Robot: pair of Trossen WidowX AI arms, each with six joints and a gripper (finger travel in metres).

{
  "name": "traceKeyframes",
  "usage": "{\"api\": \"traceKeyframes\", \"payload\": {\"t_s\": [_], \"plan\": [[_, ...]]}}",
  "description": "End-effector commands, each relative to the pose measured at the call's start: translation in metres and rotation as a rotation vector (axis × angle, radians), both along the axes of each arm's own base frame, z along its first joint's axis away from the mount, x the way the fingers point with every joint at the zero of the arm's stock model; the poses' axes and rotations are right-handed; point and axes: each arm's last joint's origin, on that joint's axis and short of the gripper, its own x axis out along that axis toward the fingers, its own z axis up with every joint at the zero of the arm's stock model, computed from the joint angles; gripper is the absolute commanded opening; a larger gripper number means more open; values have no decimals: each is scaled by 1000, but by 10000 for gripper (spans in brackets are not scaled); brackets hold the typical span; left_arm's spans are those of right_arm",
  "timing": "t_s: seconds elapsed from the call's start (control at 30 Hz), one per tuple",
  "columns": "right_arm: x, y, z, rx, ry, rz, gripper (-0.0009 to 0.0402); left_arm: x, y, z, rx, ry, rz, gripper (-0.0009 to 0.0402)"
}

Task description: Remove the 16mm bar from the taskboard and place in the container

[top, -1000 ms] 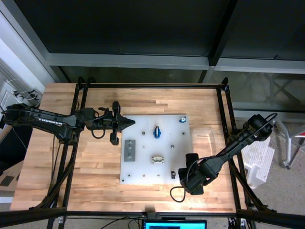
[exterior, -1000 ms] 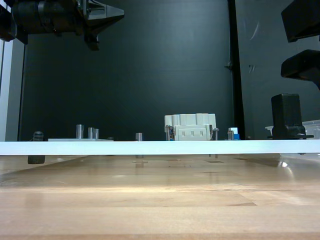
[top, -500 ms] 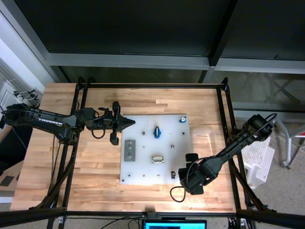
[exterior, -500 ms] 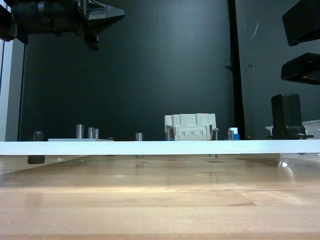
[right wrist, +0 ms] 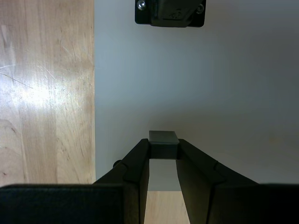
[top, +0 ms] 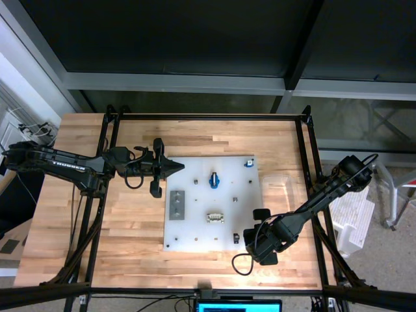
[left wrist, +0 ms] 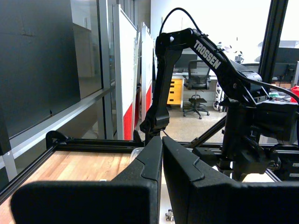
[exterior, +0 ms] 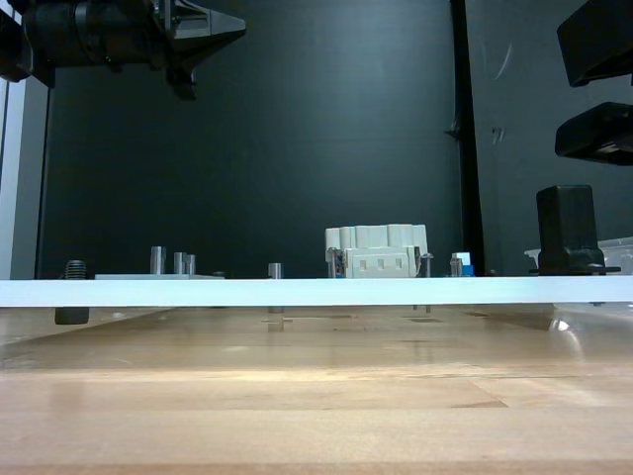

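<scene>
Holds left gripper (top: 179,167) level above the taskboard's (top: 198,201) far left corner, fingers pressed together. Points right gripper (top: 256,223) straight down above the near right corner, jaws clamped on the 16mm bar (right wrist: 163,142).

Read this as a robotics lab. Two black Trossen arms (left wrist: 210,49) flanked a butcher-block table (top: 130,240) inside a black extrusion frame (top: 208,117). Left gripper (top: 181,166) hung closed over the taskboard's (top: 195,221) far-left edge; right gripper (top: 255,223) pinched the 16mm bar (right wrist: 163,143) low over its near-right corner. Beyond, my left wrist camera caught an office chair (left wrist: 198,87), a yellow drawer cabinet (left wrist: 176,92), white partition panels (left wrist: 126,70) and a bare floor (left wrist: 187,126). A monitor (top: 238,305) sat at the near edge.
</scene>
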Motion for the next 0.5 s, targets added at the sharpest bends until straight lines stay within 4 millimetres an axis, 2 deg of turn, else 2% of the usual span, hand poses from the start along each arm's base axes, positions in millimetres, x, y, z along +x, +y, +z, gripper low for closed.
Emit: {"api": "traceKeyframes", "payload": {"t_s": [0.03, 0.23, 0.5], "plan": [[0, 0, 3, 6, -8, 0, 27, 0, 0, 0, 0, 0, 0, 0], [-3, -2, 12, 23, -29, 0, 11, 0, 0, 0, 0, 0, 0, 0], [-9, -8, 32, 45, -57, -2, 11, 0, 0, 0, 0, 0, 0, 0]]}}
